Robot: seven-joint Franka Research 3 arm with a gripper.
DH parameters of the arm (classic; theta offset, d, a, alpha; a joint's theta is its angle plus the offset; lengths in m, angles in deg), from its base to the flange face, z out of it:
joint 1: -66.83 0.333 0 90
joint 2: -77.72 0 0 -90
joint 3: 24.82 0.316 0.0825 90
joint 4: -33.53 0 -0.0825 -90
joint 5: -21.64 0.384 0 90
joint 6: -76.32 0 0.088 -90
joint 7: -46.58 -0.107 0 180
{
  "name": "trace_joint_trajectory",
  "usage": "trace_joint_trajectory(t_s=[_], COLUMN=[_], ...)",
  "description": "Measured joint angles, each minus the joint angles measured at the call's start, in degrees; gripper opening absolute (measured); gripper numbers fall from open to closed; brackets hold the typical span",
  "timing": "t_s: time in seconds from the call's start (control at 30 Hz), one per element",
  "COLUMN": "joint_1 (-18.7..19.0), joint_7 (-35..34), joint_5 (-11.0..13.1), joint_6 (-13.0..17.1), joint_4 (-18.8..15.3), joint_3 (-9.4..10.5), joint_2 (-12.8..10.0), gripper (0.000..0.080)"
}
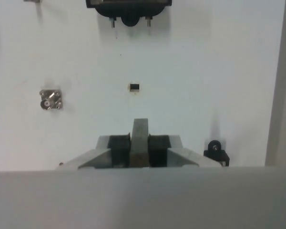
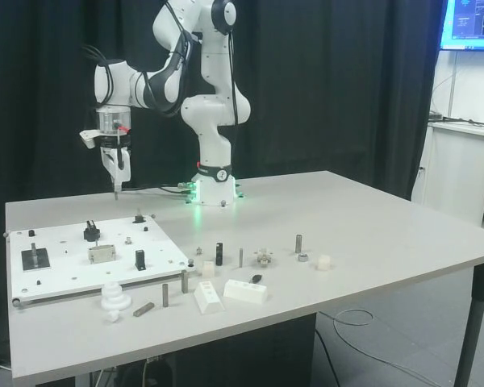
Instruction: Place square peg 2.
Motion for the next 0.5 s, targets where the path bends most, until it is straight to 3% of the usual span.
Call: trace_joint_trajectory(t_s=[0.27,0.5], joint_1=[0.1,0.2], joint_7=[0.1,2.7], joint_5=[-0.9,-1.8], joint_6=[0.0,0.1], joint_4=[0.0,0.0], joint_3=[0.25,1.92], joint_2=[0.1,0.2], gripper=[0.0076,0.0076])
